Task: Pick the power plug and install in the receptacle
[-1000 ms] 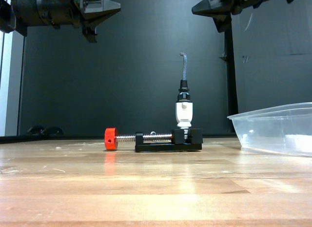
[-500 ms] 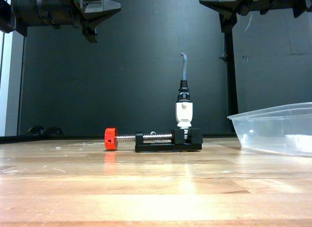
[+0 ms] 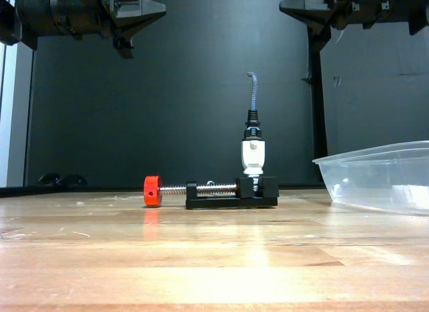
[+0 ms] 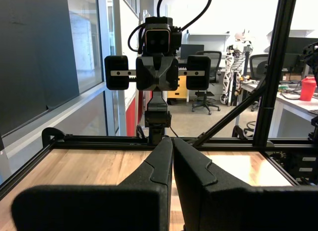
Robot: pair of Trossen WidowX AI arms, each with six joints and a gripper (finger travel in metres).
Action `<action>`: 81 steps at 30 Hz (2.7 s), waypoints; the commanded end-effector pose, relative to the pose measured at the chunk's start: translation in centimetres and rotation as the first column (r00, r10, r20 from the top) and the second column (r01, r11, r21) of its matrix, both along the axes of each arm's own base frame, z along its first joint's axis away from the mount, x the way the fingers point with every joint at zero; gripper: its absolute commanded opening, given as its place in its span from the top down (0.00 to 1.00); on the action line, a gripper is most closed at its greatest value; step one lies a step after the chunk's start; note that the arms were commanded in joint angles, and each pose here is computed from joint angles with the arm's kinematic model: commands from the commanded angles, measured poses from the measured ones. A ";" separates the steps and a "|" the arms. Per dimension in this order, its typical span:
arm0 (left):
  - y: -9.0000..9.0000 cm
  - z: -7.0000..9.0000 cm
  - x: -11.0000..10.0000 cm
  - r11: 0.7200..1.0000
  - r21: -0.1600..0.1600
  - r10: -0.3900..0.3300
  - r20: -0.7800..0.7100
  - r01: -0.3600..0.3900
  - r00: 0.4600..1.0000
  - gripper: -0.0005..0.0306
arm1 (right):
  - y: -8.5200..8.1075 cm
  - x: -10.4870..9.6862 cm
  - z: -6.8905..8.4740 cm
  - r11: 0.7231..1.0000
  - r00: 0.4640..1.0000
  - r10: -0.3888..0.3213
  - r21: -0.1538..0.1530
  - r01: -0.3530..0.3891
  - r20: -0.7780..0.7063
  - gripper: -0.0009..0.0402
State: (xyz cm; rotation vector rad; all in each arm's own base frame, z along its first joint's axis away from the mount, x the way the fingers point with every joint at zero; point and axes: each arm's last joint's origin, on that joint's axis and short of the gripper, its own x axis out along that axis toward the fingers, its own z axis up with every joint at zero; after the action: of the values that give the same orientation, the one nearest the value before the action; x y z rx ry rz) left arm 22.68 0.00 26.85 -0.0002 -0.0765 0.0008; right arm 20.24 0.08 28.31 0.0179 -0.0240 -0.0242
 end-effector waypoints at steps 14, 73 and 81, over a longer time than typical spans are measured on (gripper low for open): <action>0.0 0.0 0.0 1.000 0.000 0.000 0.000 0.000 1.000 0.98 | 0.0 0.0 0.1 1.000 1.000 0.000 0.001 0.000 0.002 0.98; 0.0 0.0 0.0 1.000 0.000 0.000 0.000 0.000 1.000 0.98 | 0.0 0.0 -0.3 1.000 1.000 0.000 0.000 0.000 -0.030 0.98; 0.0 0.0 0.0 1.000 0.000 0.000 0.000 0.000 1.000 0.98 | 0.0 0.0 -0.3 1.000 1.000 0.000 0.000 0.000 -0.030 0.98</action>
State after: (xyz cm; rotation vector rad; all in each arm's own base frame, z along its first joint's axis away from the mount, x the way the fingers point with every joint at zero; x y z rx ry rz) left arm 22.68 0.00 26.85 -0.0002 -0.0765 0.0004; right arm 20.26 0.08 28.05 0.0180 0.0065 -0.0245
